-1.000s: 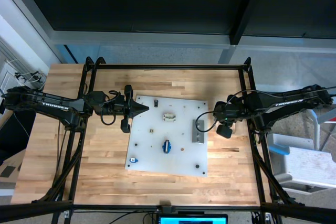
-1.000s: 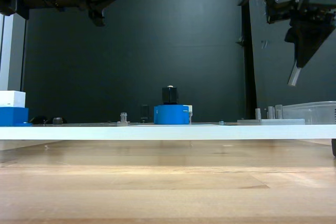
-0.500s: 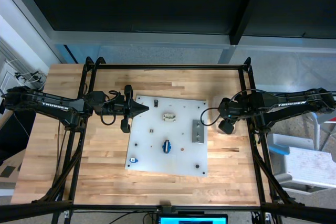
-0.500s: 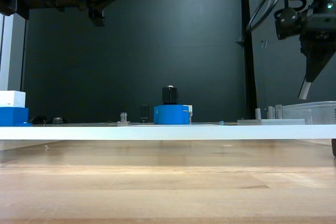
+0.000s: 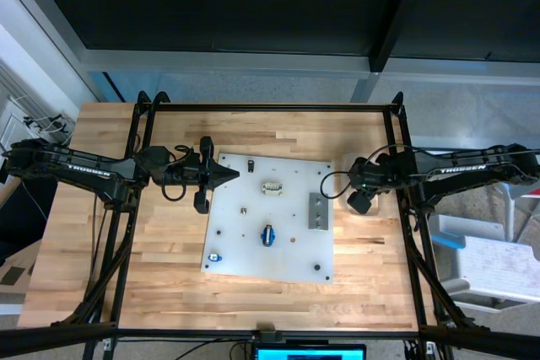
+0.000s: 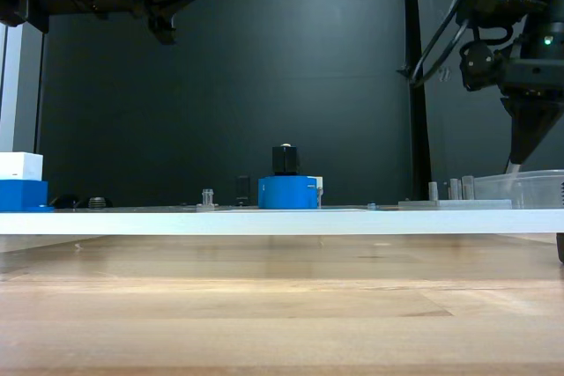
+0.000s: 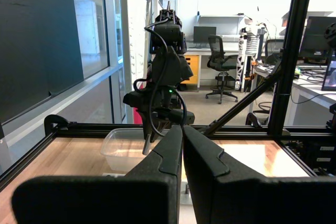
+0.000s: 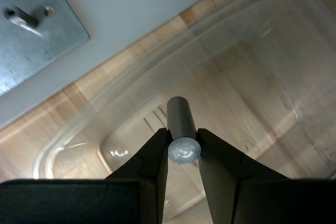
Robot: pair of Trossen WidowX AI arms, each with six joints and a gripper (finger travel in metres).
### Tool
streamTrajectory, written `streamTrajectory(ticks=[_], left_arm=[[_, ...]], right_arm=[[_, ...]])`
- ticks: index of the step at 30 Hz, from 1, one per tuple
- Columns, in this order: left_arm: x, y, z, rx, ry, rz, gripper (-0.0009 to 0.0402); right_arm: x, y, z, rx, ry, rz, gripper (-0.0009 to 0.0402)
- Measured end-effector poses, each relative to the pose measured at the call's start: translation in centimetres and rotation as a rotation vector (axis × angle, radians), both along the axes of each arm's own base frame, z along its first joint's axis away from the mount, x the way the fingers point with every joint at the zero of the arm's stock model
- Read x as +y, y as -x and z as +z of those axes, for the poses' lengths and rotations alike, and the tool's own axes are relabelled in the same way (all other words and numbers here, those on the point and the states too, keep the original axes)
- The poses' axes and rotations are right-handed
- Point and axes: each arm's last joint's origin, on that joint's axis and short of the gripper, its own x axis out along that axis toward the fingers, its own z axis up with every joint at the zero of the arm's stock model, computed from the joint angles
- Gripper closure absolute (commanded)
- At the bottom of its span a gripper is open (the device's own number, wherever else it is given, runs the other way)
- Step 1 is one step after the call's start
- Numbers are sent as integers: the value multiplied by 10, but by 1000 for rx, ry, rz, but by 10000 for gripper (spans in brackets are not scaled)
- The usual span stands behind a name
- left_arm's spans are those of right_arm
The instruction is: Pick the 16mm cylinder and place it in the container
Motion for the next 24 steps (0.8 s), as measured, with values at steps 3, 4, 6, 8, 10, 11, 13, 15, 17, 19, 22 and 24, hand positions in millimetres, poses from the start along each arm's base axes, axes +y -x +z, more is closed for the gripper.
streamTrajectory(ticks=[3, 4, 6, 8, 10, 11, 13, 15, 17, 19, 22, 24], left_arm=[[0, 0, 0, -1, 0, 0, 393], [0, 0, 0, 0, 0, 0, 393], [0, 0, 0, 0, 0, 0, 393], [0, 0, 0, 0, 0, 0, 393], [0, 0, 0, 0, 0, 0, 393], [0, 0, 0, 0, 0, 0, 393], [0, 0, 0, -1, 0, 0, 393], [0, 0, 0, -1, 0, 0, 393], [0, 0, 0, -1, 0, 0, 393], [0, 0, 0, 0, 0, 0, 393], [0, 0, 0, 0, 0, 0, 393], [0, 0, 0, 0, 0, 0, 393]], right_arm=[[0, -3, -2, 12, 1, 0, 373], [0, -4, -3, 13, 2, 0, 373], [0, -8, -5, 10, 6, -1, 373], [-1, -10, -7, 19, 31, -7, 373], [-2, -11, -8, 29, 58, -14, 373], [-2, -12, -9, 34, 63, -15, 373], [-2, -14, -11, 45, 68, -16, 373], [-2, -16, -13, 51, 68, -16, 373], [-2, -17, -14, 61, 68, -15, 373], [-2, -18, -15, 68, 68, -15, 373], [-1, -20, -17, 69, 54, -11, 373], [-1, -21, -17, 64, 50, -10, 373]])
